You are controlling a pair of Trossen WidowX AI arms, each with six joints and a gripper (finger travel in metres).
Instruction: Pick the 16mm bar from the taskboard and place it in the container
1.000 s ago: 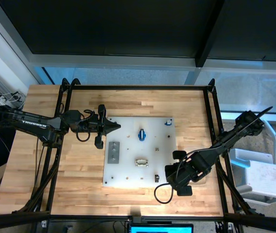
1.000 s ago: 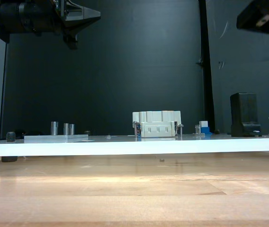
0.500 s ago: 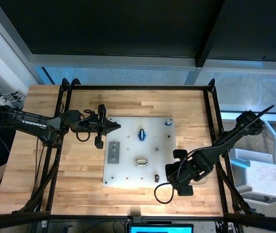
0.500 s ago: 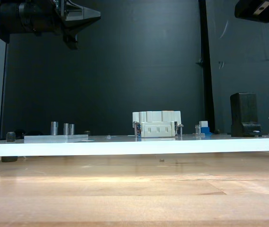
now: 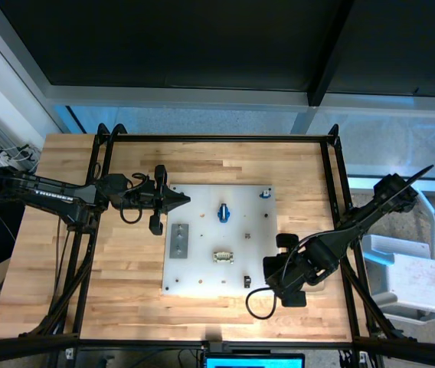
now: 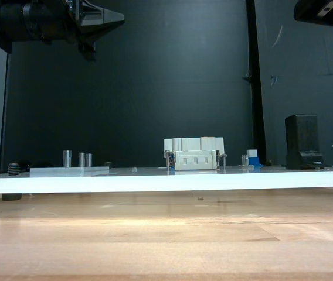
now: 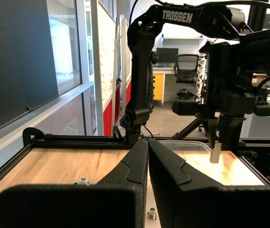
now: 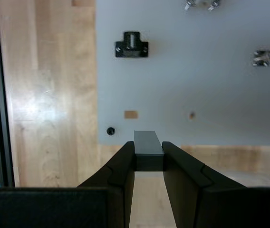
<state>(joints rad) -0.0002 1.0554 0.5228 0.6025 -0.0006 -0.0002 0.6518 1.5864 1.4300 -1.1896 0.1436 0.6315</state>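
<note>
The right gripper (image 8: 149,145), lower right in the high view just off the taskboard's (image 5: 202,230) right edge, has its fingers clamped on the 16mm bar (image 7: 215,155), held in the air. The container (image 7: 185,142) seems to sit beside rather than squarely beneath, so releasing here could drop the bar onto the worktop (image 5: 125,291) or bounce it off the rim. The left gripper (image 5: 178,199), fingers pressed together on nothing, hangs over the board's upper left.
</note>
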